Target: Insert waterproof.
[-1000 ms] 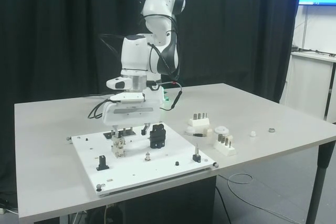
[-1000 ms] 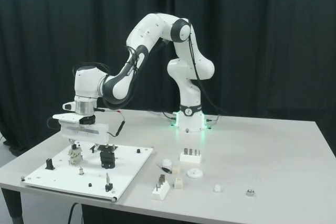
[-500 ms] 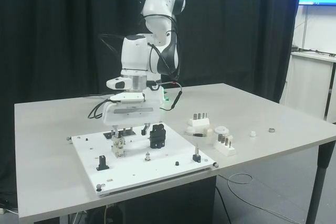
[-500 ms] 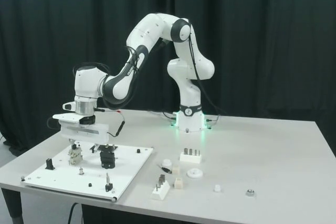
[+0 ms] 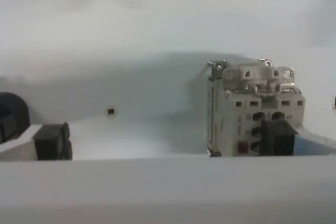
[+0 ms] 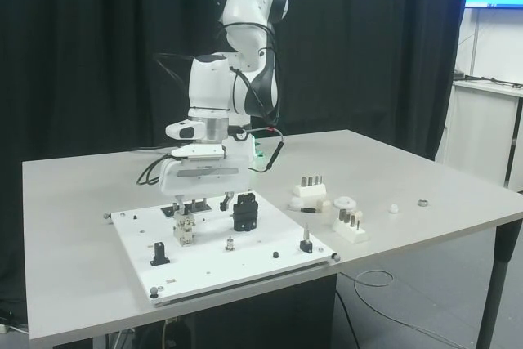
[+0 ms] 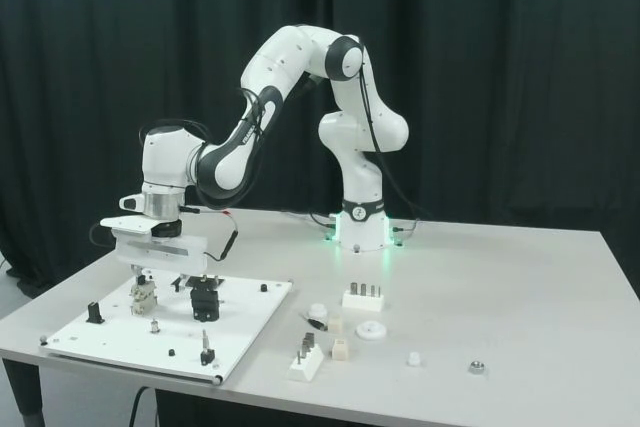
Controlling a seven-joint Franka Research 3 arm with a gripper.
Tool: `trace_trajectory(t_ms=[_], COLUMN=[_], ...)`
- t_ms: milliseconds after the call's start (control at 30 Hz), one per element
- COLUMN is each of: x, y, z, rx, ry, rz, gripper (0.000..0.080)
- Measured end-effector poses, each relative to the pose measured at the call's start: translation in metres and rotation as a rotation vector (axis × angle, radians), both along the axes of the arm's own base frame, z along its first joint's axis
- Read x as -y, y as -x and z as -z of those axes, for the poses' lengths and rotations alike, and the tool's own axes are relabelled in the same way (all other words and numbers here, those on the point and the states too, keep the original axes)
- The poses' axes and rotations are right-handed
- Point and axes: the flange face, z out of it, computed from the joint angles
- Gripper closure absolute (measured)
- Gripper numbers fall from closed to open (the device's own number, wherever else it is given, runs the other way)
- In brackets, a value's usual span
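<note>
The tool (image 6: 199, 200) hangs over the white board (image 6: 245, 263) near the bench's front edge, its fingers spread wide, holding nothing.

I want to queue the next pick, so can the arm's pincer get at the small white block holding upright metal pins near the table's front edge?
Probably yes. The small white block with upright metal pins stands on bare grey table off the white board, with nothing above it. The pincer hovers over the board, some way off.

obstacles: connector block (image 6: 185, 229), black clamp (image 6: 245, 212) | free: grey table (image 6: 392, 165) right half
</note>
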Motion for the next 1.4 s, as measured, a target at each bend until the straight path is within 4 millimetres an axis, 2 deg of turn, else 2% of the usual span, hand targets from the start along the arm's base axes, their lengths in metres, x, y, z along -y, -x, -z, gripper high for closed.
trace_trajectory(t_ms=[633, 867, 1067, 1200, 1400], x=[0.000, 0.001, -0.001, -0.015, -0.035], y=[0.000, 0.000, 0.000, -0.004, -0.003], z=[0.001, 0.010, 0.007, -0.010, -0.057], rx=[0.004, 0.013, 0.010, -0.004, -0.054], ry=[0.000, 0.006, -0.003, -0.045, -0.080], rz=[0.002, 0.002, 0.000, -0.021, -0.035], gripper=[0.0003, 0.0003, 0.0003, 0.0003, 0.0003])
